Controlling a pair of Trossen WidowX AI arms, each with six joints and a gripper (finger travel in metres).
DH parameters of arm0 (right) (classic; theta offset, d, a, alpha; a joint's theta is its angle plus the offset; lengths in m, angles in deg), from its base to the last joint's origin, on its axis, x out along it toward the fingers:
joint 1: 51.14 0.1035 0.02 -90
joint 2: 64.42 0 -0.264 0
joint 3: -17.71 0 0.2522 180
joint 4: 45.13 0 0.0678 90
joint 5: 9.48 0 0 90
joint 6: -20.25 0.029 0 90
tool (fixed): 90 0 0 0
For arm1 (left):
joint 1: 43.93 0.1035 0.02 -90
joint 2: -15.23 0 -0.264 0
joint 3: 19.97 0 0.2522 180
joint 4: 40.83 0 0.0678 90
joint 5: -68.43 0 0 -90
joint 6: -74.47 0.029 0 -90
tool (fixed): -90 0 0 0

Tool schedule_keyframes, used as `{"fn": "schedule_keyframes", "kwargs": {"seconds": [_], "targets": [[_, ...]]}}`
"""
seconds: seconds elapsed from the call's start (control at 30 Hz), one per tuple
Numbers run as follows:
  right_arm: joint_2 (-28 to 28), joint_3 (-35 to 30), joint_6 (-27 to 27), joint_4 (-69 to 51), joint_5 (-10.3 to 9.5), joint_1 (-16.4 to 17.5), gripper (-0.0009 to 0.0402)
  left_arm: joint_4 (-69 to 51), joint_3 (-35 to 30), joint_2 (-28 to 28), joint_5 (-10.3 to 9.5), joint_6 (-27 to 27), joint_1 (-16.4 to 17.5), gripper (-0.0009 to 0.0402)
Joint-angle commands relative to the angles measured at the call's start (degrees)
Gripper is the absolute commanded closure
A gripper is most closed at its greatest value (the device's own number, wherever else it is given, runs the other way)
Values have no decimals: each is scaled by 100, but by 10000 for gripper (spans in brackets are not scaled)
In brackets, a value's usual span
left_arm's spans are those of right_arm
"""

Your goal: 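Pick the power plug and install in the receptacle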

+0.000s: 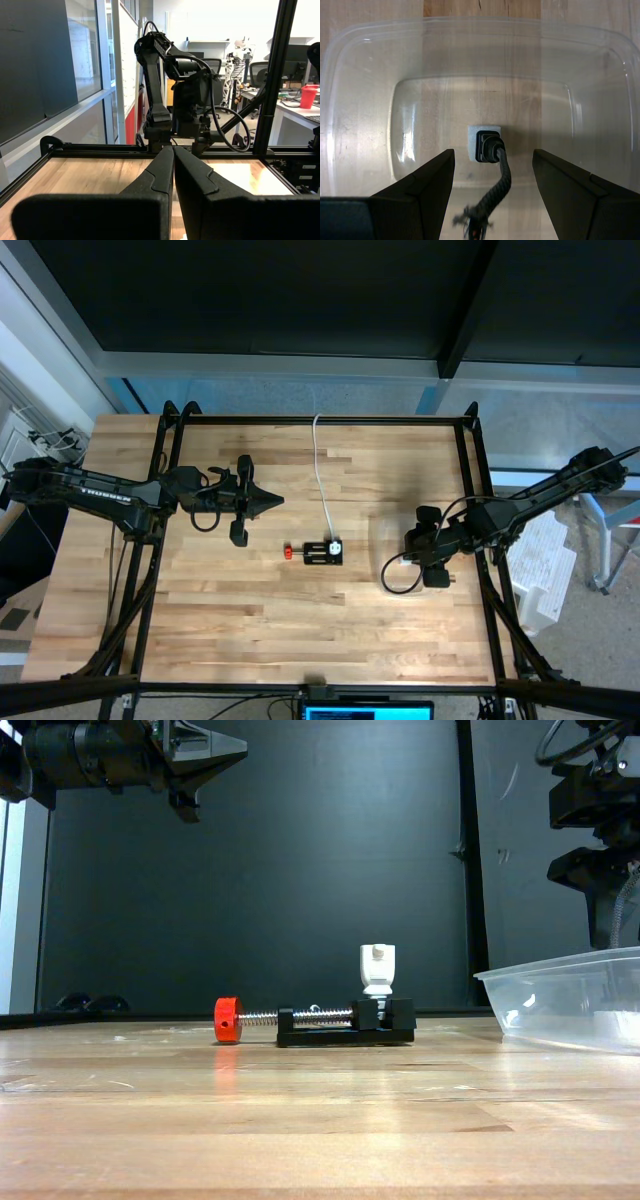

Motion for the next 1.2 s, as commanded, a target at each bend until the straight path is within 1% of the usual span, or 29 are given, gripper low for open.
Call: {"fn": "schedule_keyframes", "kwargs": {"seconds": [0.03, 0.23, 0.37, 0.63, 1.0, 1.2], "targets": [[74, -4, 7, 15, -2, -7, 178, 2, 0, 0, 0, 2, 2, 393], [236, 0, -2, 42, 0, -17, 178, 2, 0, 0, 0, 2, 0, 393], [249, 111, 4, 260, -2, -20, 178, 2, 0, 0, 0, 2, 0, 393], [249, 210, 7, 334, 0, -22, 179, 2, 0, 0, 0, 2, 0, 393], [387, 291, 15, 557, -4, -22, 202, 2, 0, 0, 0, 2, 2, 393], [387, 352, 175, 579, -11, -39, 217, 2, 0, 0, 0, 0, 2, 393]]}}
